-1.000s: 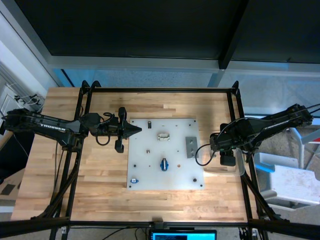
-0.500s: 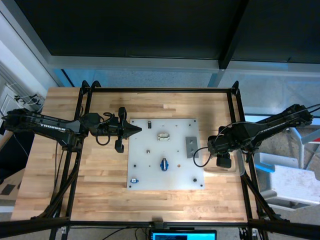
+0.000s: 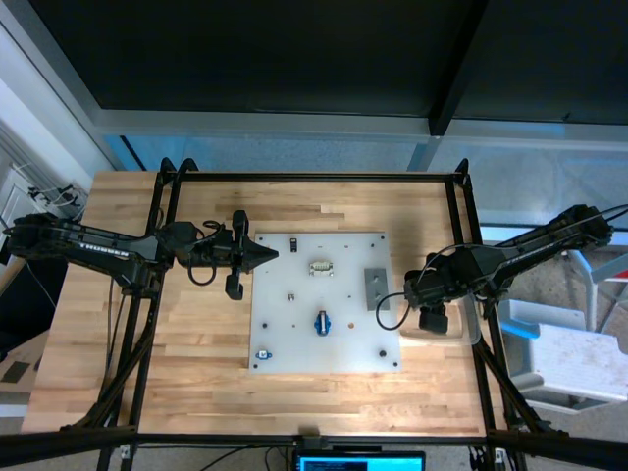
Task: Pick the 16mm cylinder and place it in the taskboard
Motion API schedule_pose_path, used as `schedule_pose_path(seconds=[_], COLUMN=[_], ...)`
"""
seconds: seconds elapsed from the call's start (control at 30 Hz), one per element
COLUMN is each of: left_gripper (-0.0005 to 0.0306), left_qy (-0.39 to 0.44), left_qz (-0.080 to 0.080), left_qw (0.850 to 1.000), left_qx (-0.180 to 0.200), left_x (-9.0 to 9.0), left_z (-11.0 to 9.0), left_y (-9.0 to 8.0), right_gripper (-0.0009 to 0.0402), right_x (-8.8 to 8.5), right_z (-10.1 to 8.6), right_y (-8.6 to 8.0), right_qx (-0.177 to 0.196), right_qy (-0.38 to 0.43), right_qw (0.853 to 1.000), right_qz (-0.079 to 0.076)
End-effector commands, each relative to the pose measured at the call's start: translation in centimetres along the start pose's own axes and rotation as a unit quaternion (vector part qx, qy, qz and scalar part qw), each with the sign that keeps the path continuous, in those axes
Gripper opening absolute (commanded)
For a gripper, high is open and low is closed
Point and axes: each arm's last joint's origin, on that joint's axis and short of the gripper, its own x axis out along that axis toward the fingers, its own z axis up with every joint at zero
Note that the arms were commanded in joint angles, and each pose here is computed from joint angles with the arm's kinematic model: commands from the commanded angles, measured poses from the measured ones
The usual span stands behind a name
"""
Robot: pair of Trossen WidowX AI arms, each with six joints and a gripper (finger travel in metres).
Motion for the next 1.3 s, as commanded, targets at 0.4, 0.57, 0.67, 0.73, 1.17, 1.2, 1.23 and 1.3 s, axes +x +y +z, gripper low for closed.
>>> schedule_pose_path(seconds=[0.4,0.57,0.67,0.73,1.17,1.2,1.23,1.3], left_gripper=[0.0000,0.0000,0.0000,0.0000,0.0000,0.0000,0.0000,0.0000], left_qy=[0.000,0.000,0.000,0.000,0.000,0.000,0.000,0.000], left_qz=[0.000,0.000,0.000,0.000,0.000,0.000,0.000,0.000], left_qw=[1.000,1.000,1.000,1.000,1.000,1.000,1.000,1.000], left_qx=[0.000,0.000,0.000,0.000,0.000,0.000,0.000,0.000], left_x=[0.0,0.0,0.0,0.0,0.0,0.0,0.0,0.0], left_z=[0.0,0.0,0.0,0.0,0.0,0.0,0.0,0.0], left_y=[0.0,0.0,0.0,0.0,0.0,0.0,0.0,0.0], right_gripper=[0.0169,0.0169,0.0169,0.0169,0.0169,0.0169,0.0169,0.0169], right_x=[1.2,1.4,1.4,1.5,2.1,2.2,2.3,2.4], right_z=[0.1,0.1,0.1,0.0,-0.3,-0.3,-0.3,-0.4], right_y=[0.6,0.7,0.7,0.7,0.7,0.8,0.8,0.8], right_qx=[0.008,0.042,0.067,0.090,0.220,0.226,0.230,0.243], right_qy=[0.006,0.008,0.007,0.007,-0.002,-0.002,-0.003,-0.005], right_qw=[1.000,0.999,0.998,0.996,0.975,0.974,0.973,0.970], right_qz=[-0.001,-0.003,-0.006,-0.009,-0.019,-0.018,-0.017,-0.015])
